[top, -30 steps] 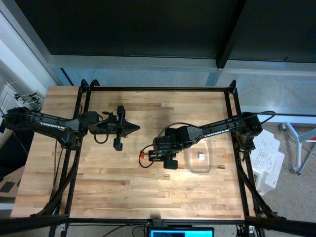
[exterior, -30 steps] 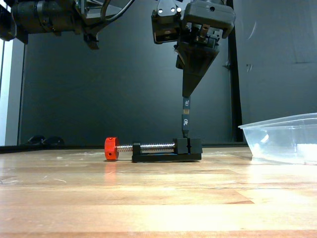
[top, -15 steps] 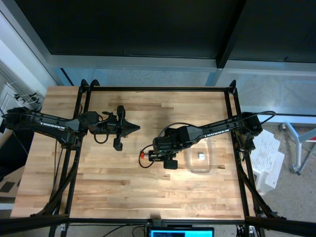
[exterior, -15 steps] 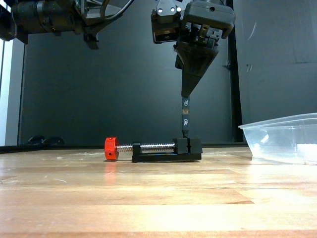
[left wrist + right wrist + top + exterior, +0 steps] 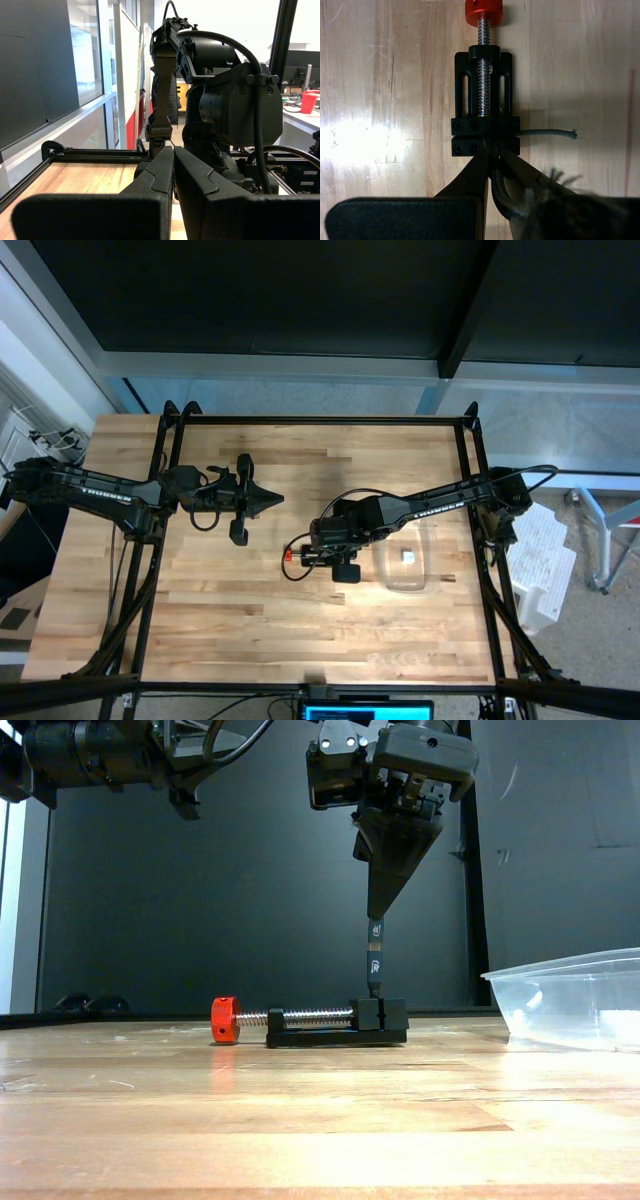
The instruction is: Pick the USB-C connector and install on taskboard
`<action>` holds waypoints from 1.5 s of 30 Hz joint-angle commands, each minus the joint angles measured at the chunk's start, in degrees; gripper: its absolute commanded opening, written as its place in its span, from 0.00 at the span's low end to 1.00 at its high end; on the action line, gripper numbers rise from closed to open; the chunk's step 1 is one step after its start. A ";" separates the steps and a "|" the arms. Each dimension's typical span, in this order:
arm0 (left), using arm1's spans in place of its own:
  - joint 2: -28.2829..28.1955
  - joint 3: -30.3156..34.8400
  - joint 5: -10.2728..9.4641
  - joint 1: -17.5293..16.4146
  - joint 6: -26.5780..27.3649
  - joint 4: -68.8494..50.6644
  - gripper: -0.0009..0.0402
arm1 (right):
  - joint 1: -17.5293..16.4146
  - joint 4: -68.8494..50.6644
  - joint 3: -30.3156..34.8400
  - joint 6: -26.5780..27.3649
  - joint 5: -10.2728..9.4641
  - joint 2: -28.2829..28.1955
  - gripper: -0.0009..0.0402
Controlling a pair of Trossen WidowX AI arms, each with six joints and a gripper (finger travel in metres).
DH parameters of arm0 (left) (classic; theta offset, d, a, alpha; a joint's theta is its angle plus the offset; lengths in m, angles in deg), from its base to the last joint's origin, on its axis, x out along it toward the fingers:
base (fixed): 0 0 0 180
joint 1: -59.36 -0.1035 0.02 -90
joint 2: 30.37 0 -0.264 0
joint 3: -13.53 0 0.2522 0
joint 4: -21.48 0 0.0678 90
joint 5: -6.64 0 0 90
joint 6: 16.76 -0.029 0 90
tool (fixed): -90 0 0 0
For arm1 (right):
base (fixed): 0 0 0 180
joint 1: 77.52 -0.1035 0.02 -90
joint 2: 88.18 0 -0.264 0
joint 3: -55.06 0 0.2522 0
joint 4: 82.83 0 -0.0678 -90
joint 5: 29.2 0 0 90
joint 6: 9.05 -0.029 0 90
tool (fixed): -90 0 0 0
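**A:** Where was the USB-C connector [image 5: 374,960] at that moment?

**B:** You had it pinched upright in the right pincer [image 5: 375,915]. Its lower end met the top of the taskboard [image 5: 336,1022], at the end away from the orange-red knob [image 5: 225,1019]. I couldn't tell whether it was seated.

**A:** Why was it held that way?

**B:** I'd judge the vertical grip let you push it straight down into the slot. A braided cord [image 5: 547,133] lay out sideways on the bench [image 5: 300,1120], apart from the fingers.

**A:** And the arms?

**B:** Your right arm reached in from its edge, wrist bent so the pincer pointed straight down over the block. The clear tray [image 5: 560,982] sat near it. Your left pincer [image 5: 173,152] had its fingers pressed together on nothing. It hung raised over the bench, well apart from the work and pointing toward it.
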 commanded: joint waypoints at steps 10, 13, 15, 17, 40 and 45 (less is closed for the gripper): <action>-0.02 0.02 0.00 -0.02 0.00 0.02 0.02 | 0.00 1.44 -1.25 0.35 0.02 -0.04 0.02; -0.02 0.02 0.00 0.00 0.00 0.02 0.02 | 0.00 2.56 -2.01 0.44 0.00 -0.04 0.02; -0.04 0.02 0.00 0.00 0.00 0.00 0.02 | 0.00 3.41 -2.69 0.59 -0.02 -0.04 0.02; -0.02 0.02 0.00 0.00 0.00 0.02 0.02 | 0.02 3.58 -2.97 0.59 -0.02 -0.04 0.02; -0.02 0.02 0.00 0.00 0.00 0.02 0.02 | -0.04 4.11 -2.99 0.61 -0.04 -0.02 0.04; -0.02 0.02 0.00 0.00 0.00 0.00 0.02 | -0.07 4.13 -2.99 0.61 -0.04 0.09 0.16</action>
